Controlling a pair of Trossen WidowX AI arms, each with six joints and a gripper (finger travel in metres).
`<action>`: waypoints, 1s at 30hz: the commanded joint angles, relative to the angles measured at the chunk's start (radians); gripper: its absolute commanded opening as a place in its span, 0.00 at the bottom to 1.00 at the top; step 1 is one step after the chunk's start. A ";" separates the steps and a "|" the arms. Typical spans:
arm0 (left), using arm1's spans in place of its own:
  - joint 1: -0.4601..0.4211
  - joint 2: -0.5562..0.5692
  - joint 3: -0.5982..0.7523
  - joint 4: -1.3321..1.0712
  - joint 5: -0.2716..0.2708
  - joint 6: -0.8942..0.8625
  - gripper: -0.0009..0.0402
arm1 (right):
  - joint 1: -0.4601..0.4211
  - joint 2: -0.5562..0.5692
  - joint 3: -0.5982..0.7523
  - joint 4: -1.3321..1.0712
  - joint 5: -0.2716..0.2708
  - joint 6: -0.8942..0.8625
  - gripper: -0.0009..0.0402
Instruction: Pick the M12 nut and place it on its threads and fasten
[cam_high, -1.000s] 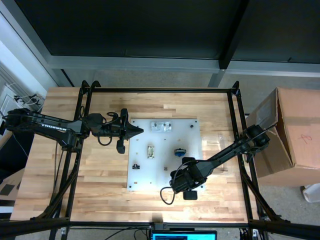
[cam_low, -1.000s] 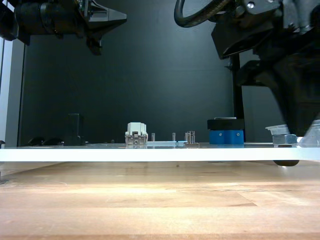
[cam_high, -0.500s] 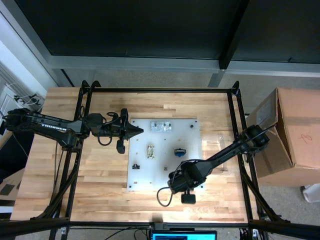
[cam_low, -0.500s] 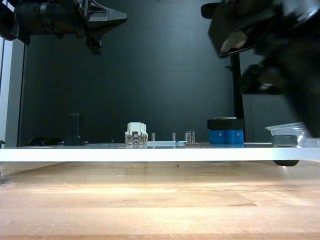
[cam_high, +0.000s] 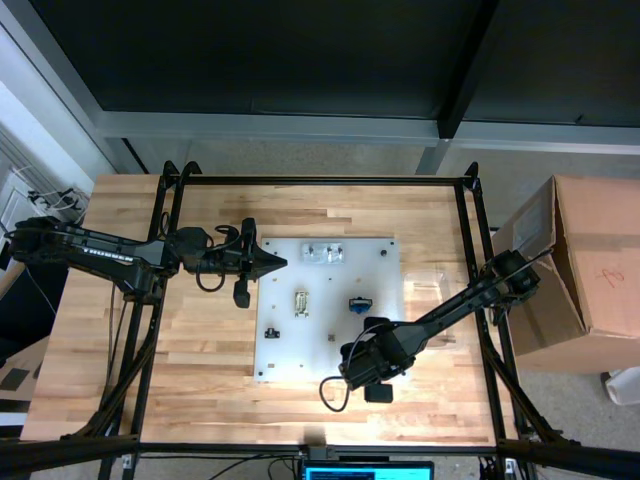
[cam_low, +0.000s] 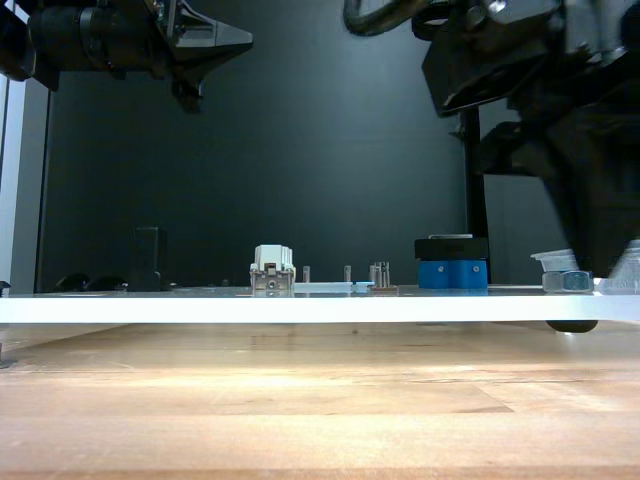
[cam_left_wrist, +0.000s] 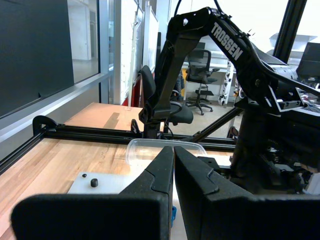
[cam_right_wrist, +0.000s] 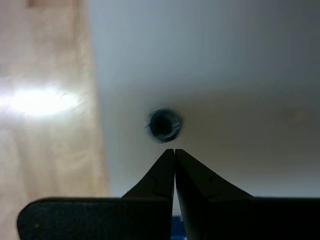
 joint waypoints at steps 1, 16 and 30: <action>0.000 0.000 0.000 0.000 0.000 0.000 0.02 | 0.000 0.000 0.000 0.006 0.006 0.021 0.02; 0.000 0.000 0.000 0.000 0.000 0.000 0.02 | 0.001 -0.005 0.000 0.021 -0.130 -0.005 0.02; 0.000 0.000 0.000 0.000 0.000 0.000 0.02 | -0.044 -0.132 -0.009 -0.005 -0.089 -0.090 0.02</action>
